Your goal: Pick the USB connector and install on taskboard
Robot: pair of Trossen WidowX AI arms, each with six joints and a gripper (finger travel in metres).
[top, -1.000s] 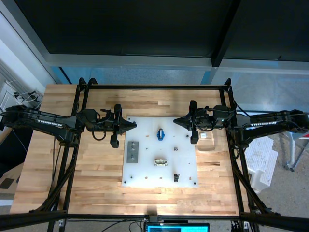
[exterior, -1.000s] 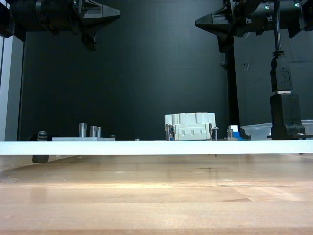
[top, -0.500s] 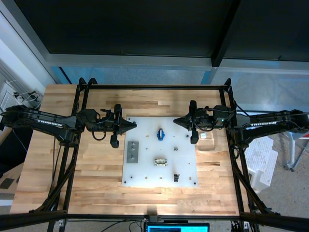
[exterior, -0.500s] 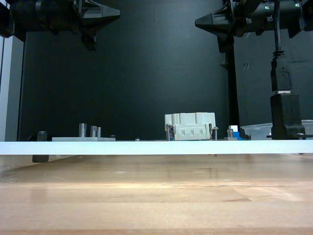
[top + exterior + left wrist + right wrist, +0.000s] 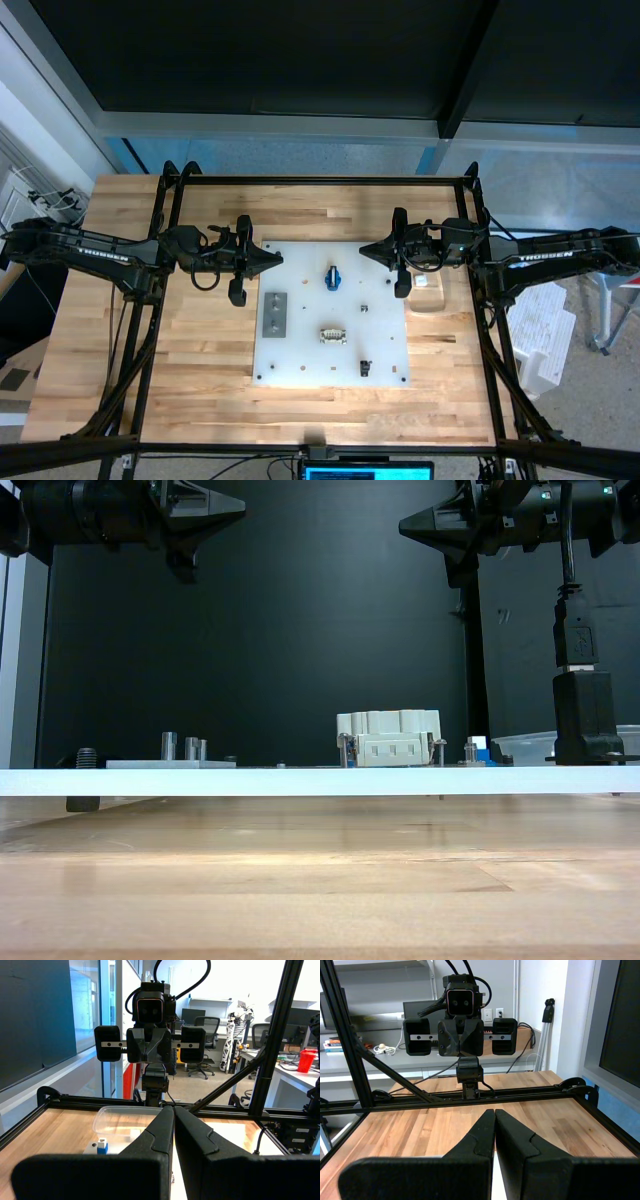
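The white taskboard [image 5: 300, 345] lies mid-table with a grey metal block [image 5: 274, 313], a blue part [image 5: 333, 277], a beige socket [image 5: 333, 336] and a black fitting [image 5: 366, 367]. In the low view the black USB connector [image 5: 578, 640] stands upright, its metal end in the black fitting [image 5: 586, 720], its cable running straight up. My left gripper [image 5: 280, 257] hovers shut over the board's far left edge, and its fingers [image 5: 162, 1125] are pressed together. My right gripper [image 5: 362, 249] hovers shut over the far right part. Neither holds anything.
A clear plastic tray [image 5: 428, 292] sits on the wood just right of the board, under the right arm. A small white and blue part [image 5: 101, 1146] lies near the tray [image 5: 125, 1117]. A black frame [image 5: 320, 181] rings the table.
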